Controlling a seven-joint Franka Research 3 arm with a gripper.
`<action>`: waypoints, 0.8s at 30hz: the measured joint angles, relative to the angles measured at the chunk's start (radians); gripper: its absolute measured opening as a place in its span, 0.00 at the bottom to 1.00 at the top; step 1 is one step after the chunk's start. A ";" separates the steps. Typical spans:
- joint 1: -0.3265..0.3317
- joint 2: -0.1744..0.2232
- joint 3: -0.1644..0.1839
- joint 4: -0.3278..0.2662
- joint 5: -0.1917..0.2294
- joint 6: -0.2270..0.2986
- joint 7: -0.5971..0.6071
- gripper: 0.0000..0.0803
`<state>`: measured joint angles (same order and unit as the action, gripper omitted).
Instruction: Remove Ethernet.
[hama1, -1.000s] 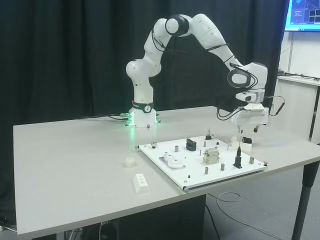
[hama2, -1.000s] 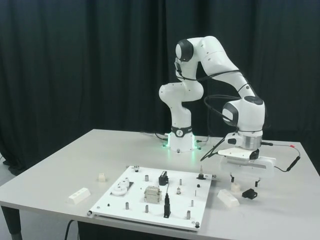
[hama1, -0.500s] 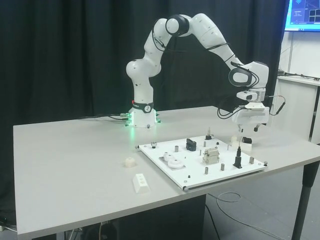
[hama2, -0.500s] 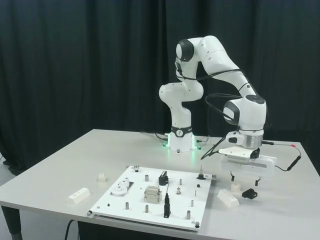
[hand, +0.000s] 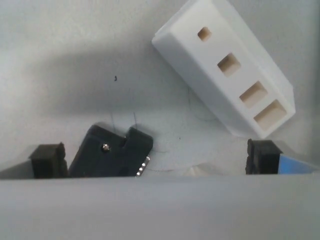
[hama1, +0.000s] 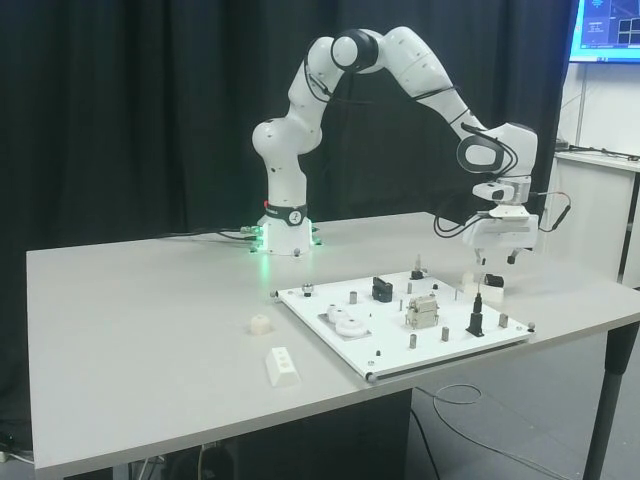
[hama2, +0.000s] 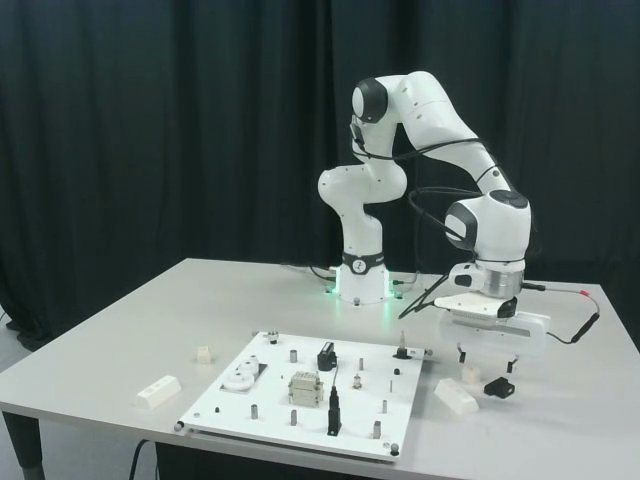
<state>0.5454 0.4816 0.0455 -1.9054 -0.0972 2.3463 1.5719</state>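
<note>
A black Ethernet plug (hand: 112, 152) lies flat on the grey table, off the white board's (hama2: 310, 400) right edge. It shows in the second room view as a small black piece (hama2: 499, 386). Next to it lies a white block (hand: 227, 65) with several square slots. My gripper (hand: 155, 157) hangs open straight above the plug, its black fingertips (hand: 47, 160) wide apart and touching nothing. In the first room view the gripper (hama1: 496, 258) hovers a short way above the plug (hama1: 494, 281).
The white board (hama1: 400, 335) carries several small fixtures, among them an upright black connector (hama1: 476, 322) and a grey socket box (hama1: 421, 312). A white slotted block (hama1: 283, 365) and a small white piece (hama1: 259, 324) lie on the table to the board's left.
The gripper has risen slightly above the plug. The plug and the white block have stayed where they were.
</note>
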 joint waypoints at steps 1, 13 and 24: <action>0.001 0.000 -0.002 0.000 -0.001 0.000 0.000 1.00; 0.003 0.000 -0.006 0.001 -0.014 0.000 0.000 1.00; 0.003 0.000 -0.012 0.005 -0.015 -0.002 0.000 1.00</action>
<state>0.5481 0.4815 0.0337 -1.9001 -0.1117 2.3447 1.5719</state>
